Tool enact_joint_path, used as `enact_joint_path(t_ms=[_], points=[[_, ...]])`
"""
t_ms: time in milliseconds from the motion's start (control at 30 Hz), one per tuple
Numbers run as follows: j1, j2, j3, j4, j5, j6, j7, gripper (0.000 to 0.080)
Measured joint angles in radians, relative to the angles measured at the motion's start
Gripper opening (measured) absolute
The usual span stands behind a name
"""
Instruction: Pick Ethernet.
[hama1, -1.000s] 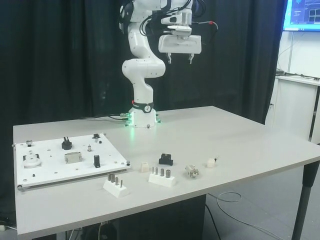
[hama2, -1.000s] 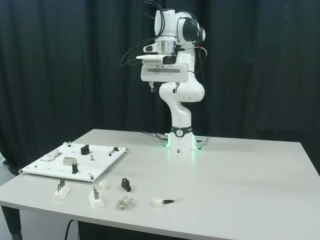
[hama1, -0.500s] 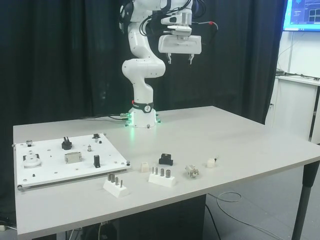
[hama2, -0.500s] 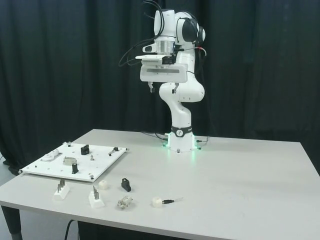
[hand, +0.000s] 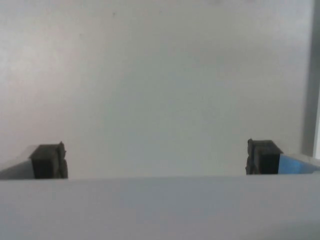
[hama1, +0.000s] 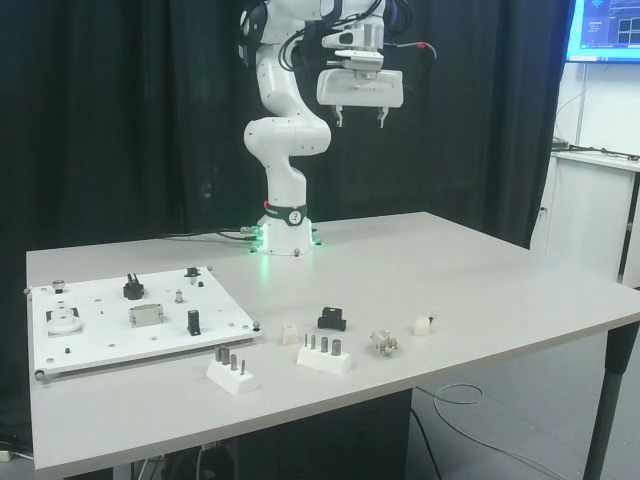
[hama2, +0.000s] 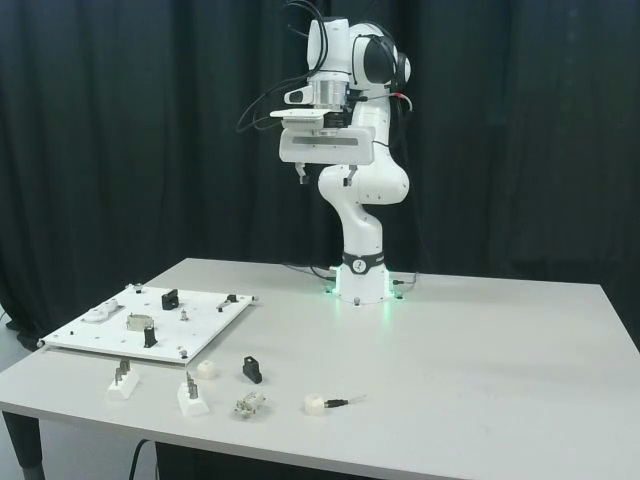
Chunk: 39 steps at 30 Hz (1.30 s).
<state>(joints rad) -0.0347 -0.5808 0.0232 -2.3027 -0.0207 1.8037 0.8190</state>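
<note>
We see the Ethernet plug (hama1: 423, 324) lower right of centre in the first room view: small white piece with a thin tip, lying on the grey table (hama1: 480, 270). Gripper (hama1: 359, 117) sits high at top centre, fingers (hand: 48, 161) spread wide, holding nothing.

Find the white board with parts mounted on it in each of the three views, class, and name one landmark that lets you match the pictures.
Wrist view: not in it.
First room view: white board at the table's left end.
Second room view: white board near the table's left corner.
Shared landmark: the arm's base.
</note>
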Motion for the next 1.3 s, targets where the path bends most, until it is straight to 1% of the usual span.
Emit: enact_joint_path(t_ms=[300, 433, 733, 1033, 1300], points=[[-0.010, 0.001, -0.005, 0.000, -0.001, 0.000, 0.000, 0.0800], [-0.021, 0.004, -0.005, 0.001, -0.009, 0.000, -0.002, 0.0800], [-0.053, 0.027, -0.013, 0.003, -0.032, 0.020, -0.035, 0.0800], [-0.092, 0.068, -0.041, 0.003, -0.051, 0.033, -0.111, 0.0800], [-0.131, 0.104, -0.078, 0.001, -0.079, 0.034, -0.217, 0.0800]])
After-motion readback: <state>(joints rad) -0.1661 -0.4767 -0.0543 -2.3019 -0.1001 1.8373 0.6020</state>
